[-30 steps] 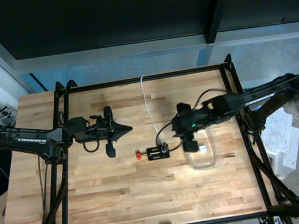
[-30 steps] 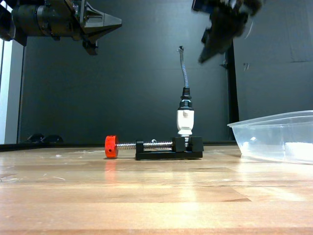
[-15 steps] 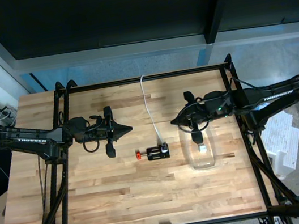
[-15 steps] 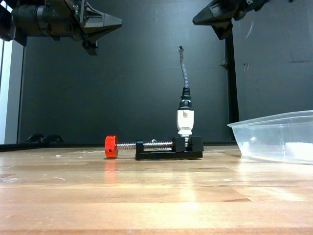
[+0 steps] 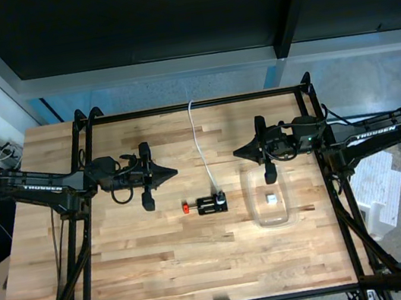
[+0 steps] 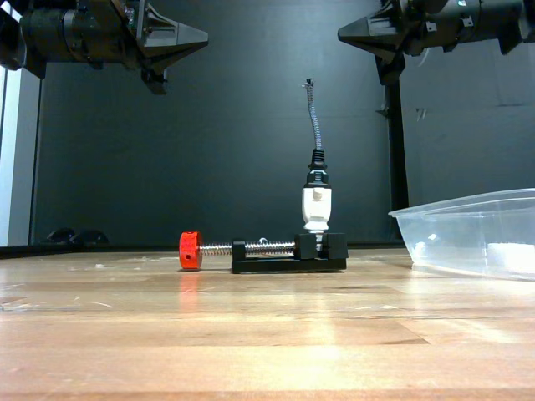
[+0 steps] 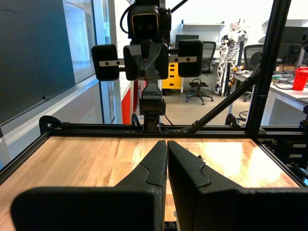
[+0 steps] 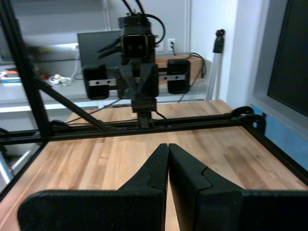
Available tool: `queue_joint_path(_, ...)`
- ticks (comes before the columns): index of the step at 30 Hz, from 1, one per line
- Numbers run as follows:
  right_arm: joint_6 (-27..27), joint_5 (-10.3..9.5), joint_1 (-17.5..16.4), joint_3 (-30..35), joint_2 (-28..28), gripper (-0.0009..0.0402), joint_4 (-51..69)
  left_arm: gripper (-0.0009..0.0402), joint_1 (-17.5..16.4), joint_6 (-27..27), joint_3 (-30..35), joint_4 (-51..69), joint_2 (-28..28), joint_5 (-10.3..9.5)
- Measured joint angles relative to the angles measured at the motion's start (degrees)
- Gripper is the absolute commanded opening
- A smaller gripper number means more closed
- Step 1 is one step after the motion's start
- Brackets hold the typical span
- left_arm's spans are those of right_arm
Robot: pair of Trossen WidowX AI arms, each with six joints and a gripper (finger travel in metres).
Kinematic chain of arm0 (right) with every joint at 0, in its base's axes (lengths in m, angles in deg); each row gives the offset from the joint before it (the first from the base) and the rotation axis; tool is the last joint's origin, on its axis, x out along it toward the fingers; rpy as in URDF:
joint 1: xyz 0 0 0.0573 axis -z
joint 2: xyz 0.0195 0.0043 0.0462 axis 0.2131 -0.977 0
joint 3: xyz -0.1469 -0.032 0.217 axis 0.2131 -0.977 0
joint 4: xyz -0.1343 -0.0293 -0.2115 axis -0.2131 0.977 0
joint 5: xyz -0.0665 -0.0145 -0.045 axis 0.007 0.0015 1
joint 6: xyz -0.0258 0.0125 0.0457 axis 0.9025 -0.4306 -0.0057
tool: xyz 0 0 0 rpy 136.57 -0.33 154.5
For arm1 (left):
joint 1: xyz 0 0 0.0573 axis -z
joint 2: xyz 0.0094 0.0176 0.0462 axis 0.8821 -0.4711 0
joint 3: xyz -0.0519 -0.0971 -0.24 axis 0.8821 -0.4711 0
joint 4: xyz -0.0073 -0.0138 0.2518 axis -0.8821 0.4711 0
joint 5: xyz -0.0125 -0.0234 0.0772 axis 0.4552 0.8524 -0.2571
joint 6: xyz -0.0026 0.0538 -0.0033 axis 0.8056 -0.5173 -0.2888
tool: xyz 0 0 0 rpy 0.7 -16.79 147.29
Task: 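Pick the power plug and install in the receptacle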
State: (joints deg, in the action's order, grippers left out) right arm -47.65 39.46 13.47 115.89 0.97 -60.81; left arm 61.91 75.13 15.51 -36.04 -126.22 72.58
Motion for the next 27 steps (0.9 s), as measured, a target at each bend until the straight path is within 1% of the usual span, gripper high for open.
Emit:
queue_joint_path(8,-0.52,0.00,-0.02,-3.78,0.72,0.0000,-6.93,0.0000,0.00,-0.02,0.02,0.00,0.00,-0.02)
queue_joint_path(13,-1.44,-0.42,-0.13,-5.55,0.72,0.0000,-8.83,0.0000,0.00,0.00,0.00,0.00,0.00,0.00)
queue_joint_path(17,-2.23,-1.42,-0.15,-6.78,0.72,0.0000,-10.58,0.0000,0.00,0.00,0.02,0.00,0.00,-0.02)
queue_joint_path(27,-3.15,-1.46,-0.28,-6.36,0.59,0.0000,-9.81,0.0000,0.00,-0.02,0.02,0.00,0.00,0.00)
